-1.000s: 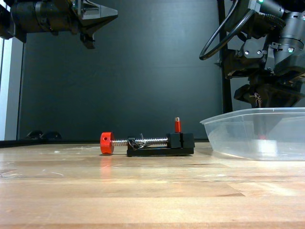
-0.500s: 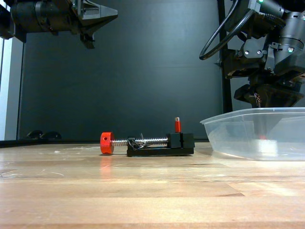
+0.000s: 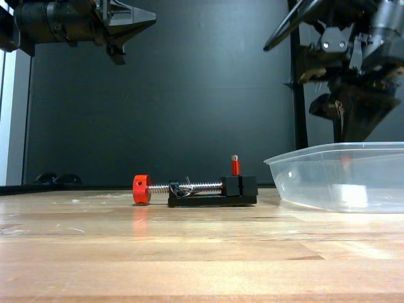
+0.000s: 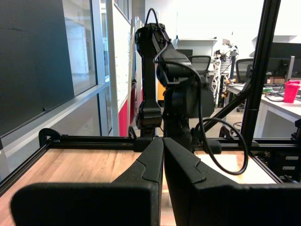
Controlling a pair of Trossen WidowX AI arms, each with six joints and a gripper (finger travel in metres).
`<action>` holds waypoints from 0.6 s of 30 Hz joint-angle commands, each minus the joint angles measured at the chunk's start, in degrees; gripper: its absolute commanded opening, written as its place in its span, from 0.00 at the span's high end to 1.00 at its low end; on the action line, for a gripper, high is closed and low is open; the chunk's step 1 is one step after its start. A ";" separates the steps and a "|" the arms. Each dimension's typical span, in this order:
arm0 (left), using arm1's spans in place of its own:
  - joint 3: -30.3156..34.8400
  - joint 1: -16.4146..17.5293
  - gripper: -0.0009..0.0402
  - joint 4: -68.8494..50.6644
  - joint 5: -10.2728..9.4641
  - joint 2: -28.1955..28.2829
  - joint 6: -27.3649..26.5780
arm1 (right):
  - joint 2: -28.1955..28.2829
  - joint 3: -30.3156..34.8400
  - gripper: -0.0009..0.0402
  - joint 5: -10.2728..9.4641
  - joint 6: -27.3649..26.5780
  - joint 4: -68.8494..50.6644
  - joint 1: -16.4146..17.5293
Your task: Pick the RCA connector and install on taskboard
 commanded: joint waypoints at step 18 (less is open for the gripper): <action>0.00 0.00 0.98 0.02 0.00 0.02 0.00 | -2.05 7.63 0.97 0.00 0.04 -8.96 0.04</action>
